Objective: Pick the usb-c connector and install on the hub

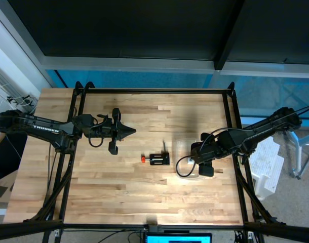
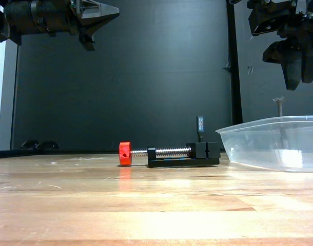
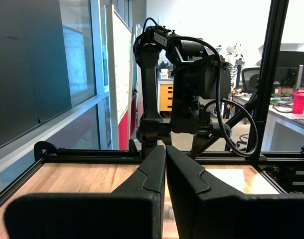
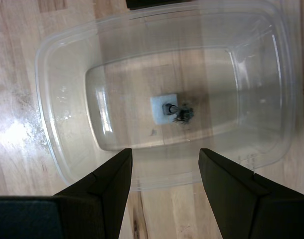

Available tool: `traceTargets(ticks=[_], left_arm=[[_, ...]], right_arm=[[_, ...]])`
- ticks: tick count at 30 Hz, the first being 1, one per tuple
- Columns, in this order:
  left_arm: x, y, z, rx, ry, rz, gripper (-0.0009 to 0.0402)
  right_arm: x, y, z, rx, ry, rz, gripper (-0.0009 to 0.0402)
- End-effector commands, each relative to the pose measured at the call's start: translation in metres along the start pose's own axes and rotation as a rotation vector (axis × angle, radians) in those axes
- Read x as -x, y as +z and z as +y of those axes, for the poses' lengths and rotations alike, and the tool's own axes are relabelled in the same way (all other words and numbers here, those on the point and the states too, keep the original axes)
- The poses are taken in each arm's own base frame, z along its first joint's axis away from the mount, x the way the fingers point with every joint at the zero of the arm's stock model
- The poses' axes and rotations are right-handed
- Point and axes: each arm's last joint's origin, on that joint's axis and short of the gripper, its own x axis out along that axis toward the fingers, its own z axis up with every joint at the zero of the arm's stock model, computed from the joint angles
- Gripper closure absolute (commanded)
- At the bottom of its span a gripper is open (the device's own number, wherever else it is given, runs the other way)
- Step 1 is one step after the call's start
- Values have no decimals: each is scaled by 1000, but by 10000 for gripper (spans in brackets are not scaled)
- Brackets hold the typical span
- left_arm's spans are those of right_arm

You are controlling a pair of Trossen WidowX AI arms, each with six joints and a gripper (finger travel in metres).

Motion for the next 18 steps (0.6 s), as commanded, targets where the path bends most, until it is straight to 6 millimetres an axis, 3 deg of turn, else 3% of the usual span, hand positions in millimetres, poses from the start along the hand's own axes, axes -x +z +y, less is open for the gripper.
traceTargets(ticks=[1, 18], left_arm=[[0, 0, 0, 0, 0, 0, 393], [0, 0, 0, 0, 0, 0, 393]], right_arm=[[-2, 1, 1, 0, 0, 0, 208], [-18, 8, 8, 13, -4, 28, 208]])
